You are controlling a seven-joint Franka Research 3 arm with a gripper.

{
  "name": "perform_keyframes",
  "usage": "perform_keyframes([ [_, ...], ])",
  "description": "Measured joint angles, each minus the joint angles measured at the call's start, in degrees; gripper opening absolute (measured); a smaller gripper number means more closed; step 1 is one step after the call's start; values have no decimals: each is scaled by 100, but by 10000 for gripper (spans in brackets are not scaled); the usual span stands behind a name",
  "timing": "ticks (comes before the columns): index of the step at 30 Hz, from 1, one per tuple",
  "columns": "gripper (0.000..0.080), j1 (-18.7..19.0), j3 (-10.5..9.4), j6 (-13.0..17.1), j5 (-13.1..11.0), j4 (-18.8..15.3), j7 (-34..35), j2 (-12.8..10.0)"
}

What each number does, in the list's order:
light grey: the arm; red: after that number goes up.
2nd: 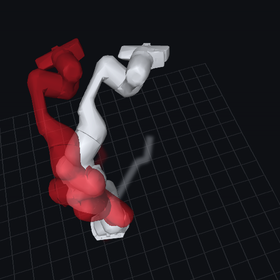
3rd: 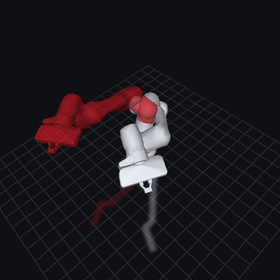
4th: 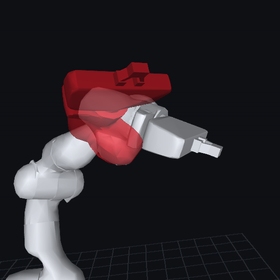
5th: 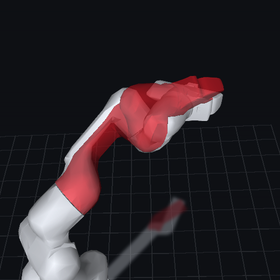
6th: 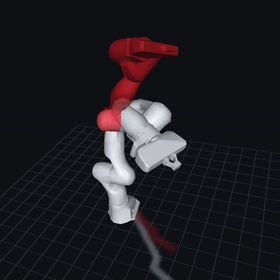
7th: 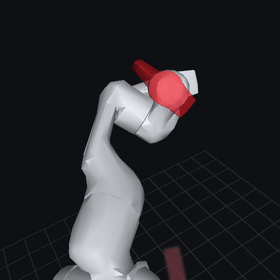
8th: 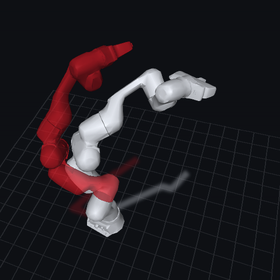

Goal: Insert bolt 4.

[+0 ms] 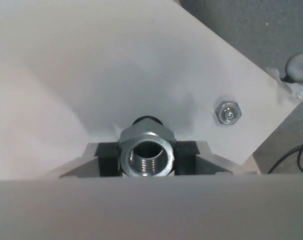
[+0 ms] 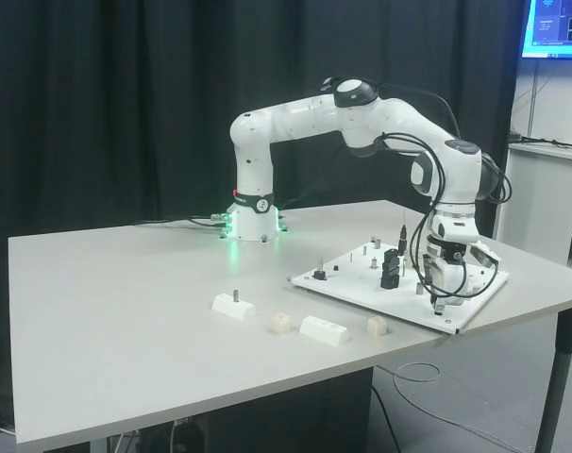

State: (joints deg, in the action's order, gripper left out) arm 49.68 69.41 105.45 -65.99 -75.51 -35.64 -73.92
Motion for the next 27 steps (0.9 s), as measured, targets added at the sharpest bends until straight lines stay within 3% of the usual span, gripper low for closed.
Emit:
perform_keyframes([
  [27,225,-3,-14,-3,0,4,82,1],
])
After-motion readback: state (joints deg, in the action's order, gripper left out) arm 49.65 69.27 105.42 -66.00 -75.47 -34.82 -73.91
